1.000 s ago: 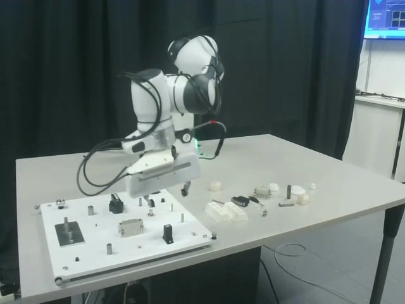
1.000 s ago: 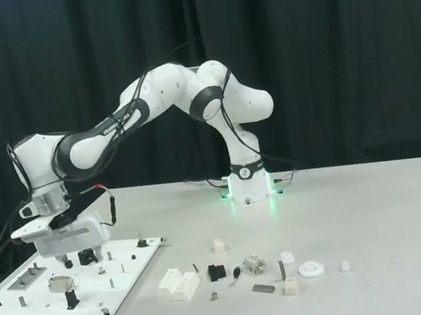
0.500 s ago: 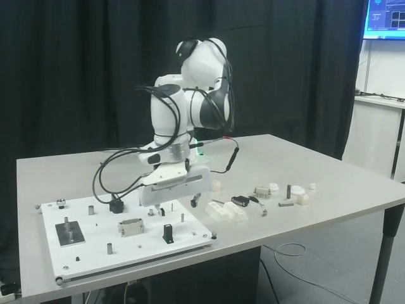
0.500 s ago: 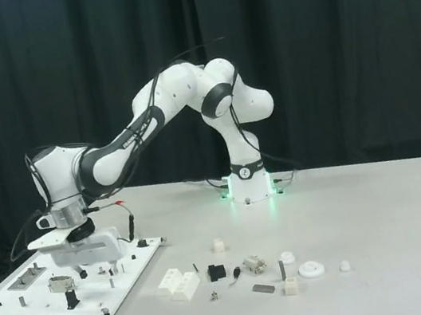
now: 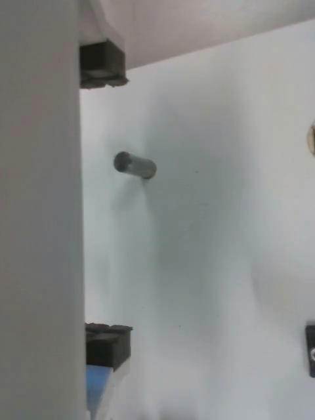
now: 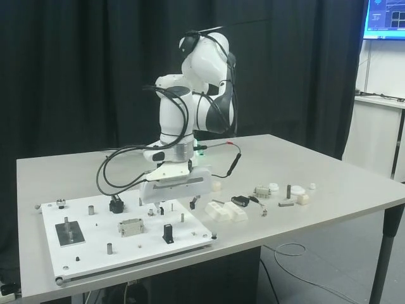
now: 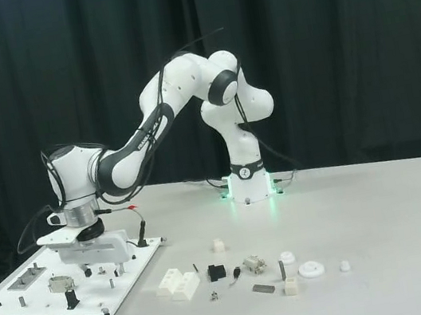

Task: Remove round peg 2.

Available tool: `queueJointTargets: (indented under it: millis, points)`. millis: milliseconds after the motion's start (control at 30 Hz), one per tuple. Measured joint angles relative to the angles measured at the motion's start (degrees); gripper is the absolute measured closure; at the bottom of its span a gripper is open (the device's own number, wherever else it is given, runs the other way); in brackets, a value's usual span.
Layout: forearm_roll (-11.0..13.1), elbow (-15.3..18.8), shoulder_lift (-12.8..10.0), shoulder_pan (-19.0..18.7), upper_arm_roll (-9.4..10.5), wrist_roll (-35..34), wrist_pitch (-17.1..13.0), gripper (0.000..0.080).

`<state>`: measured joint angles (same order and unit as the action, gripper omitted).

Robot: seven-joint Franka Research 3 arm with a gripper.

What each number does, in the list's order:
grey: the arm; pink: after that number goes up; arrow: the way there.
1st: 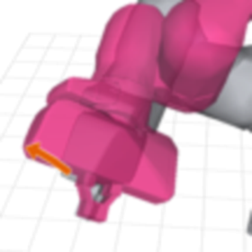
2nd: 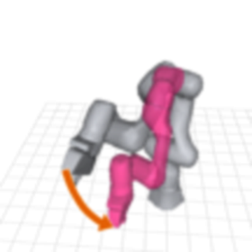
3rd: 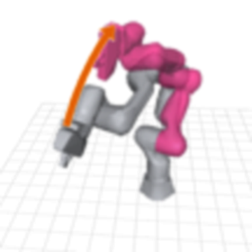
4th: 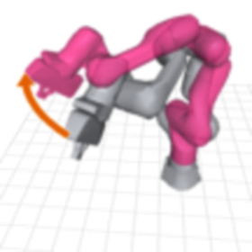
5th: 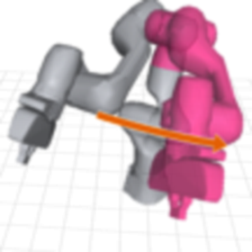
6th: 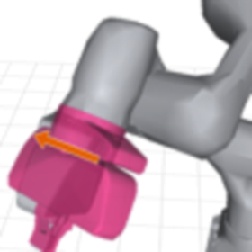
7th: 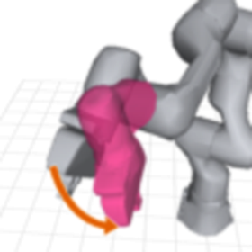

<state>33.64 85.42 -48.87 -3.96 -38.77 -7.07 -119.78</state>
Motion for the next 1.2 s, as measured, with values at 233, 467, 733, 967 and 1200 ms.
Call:
queueJointTargets:
  millis: [233, 467, 733, 967, 1200]
  points:
    - [-0.5, 6.5, 3.2, 0.0, 2.61, 1.3, -7.6, 0.0003]
    - [-0.4, 11.3, 5.3, 0.1, 4.91, 2.2, -14.4, 0.0003]
    - [-0.3, 13.4, 6.3, 0.1, 6.6, 2.2, -19.8, 0.0003]
    - [-0.2, 13.5, 6.3, 0.1, 7.03, 2.2, -23.2, 0.0003]
    - [0.8, 13.5, 6.3, 0.6, 7.49, 2.1, -24.0, 0.0003]
